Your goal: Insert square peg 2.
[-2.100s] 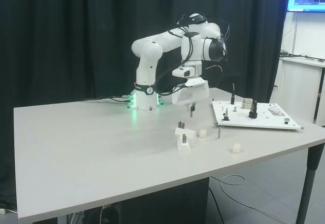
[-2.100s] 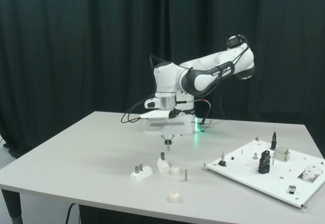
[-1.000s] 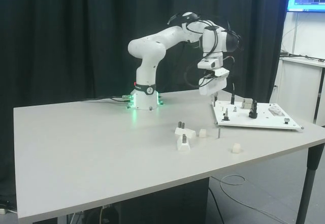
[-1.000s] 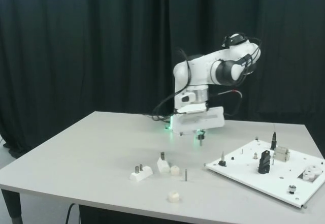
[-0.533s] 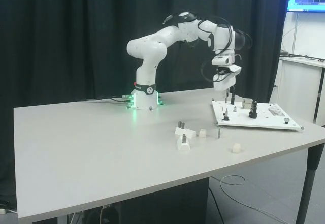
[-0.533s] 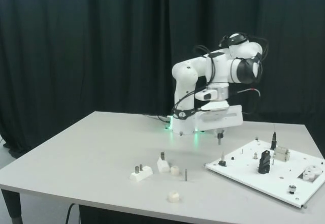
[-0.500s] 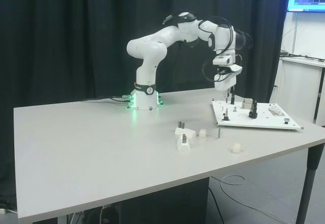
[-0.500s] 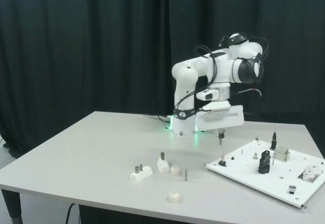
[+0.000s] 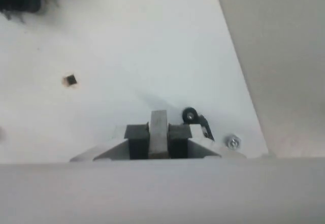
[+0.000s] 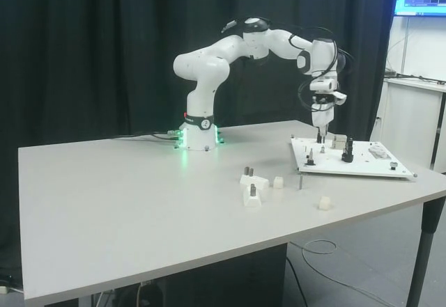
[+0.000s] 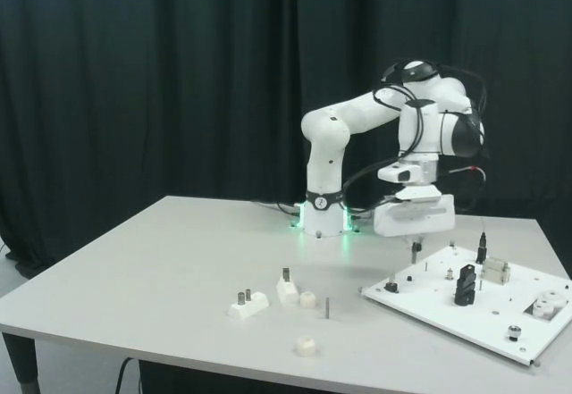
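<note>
Wrist view: gripper (image 9: 158, 141) closed on a grey square peg (image 9: 158, 132), which sits between the two black fingertips (image 9: 135, 138) and points down toward the white board (image 9: 127, 41). The peg is above the board, near one of its edges, not touching it. A small square hole (image 9: 70, 80) lies well apart from the peg tip. A black round fitting (image 9: 190, 116) sits just beside the fingers, and a screw (image 9: 232, 143) is near the board's corner. Grey table (image 9: 284, 56) beyond the board edge.

First room view: white arm (image 10: 237, 46) reaches out from its base, lit green, over the white board (image 10: 369, 164) at the table's far right. Gripper (image 10: 320, 134) hangs above the near-left part of the board; peg barely discernible there. Small white blocks (image 10: 251, 185) with short pins stand on the table (image 10: 125, 189) in front, well apart from the board. One white block (image 10: 324, 202) sits alone near the table edge.

Second room view: gripper (image 11: 416, 244) holds the peg (image 11: 416, 249) upright, above the board (image 11: 447, 300), clear of its surface. A black part (image 11: 464, 285) stands on the board to one side. White blocks (image 11: 248, 304) lie on the table (image 11: 134, 269), well apart from the gripper.
</note>
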Robot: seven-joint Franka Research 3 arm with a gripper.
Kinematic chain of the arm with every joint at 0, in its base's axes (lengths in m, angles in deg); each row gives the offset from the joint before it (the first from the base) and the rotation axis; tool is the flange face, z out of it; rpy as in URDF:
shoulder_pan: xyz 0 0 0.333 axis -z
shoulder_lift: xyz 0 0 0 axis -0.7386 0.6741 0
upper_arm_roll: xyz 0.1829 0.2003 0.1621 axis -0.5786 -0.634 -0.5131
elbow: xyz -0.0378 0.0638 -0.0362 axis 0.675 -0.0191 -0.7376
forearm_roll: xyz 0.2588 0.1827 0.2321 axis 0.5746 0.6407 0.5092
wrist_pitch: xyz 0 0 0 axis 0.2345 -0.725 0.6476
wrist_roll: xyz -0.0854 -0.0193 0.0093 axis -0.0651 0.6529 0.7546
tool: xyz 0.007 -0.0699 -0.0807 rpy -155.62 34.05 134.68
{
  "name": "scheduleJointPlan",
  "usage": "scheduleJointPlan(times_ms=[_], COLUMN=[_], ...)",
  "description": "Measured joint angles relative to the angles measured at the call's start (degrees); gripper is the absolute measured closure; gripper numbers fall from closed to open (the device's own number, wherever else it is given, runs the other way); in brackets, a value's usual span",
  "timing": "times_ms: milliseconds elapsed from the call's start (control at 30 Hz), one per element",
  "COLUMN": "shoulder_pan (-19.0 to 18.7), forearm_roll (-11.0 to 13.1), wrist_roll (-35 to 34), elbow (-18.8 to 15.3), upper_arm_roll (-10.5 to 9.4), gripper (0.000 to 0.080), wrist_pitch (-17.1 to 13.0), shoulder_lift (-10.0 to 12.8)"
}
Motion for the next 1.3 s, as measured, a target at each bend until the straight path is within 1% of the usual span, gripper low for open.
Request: scheduleJointPlan(times_ms=[167,300,533,967,1033,1167,1300], shoulder_pan=[-0.07,-0.08,-0.08,-0.08,-0.08,-0.08,-0.08], forearm_roll=[-1.04,-2.15,-3.66,-4.96,-5.71,-6.87,-7.62], wrist_roll=[-0.83,-1.90,-2.20,-2.14,-0.57,5.21,7.63], elbow=[1.46,2.42,3.54,4.58,4.82,5.25,5.35], upper_arm_roll=[-1.17,-1.70,-2.13,-2.58,-2.68,-2.99,-3.31], gripper=[0.0728,0.0728,0.0728,0.0728,0.0728,0.0728,0.0728], wrist_pitch=[-1.13,-1.35,-1.35,-1.33,-1.25,-1.17,-1.17], shoulder_lift=[0.00,0.01,0.00,0.00,-0.02,-0.07,-0.07])
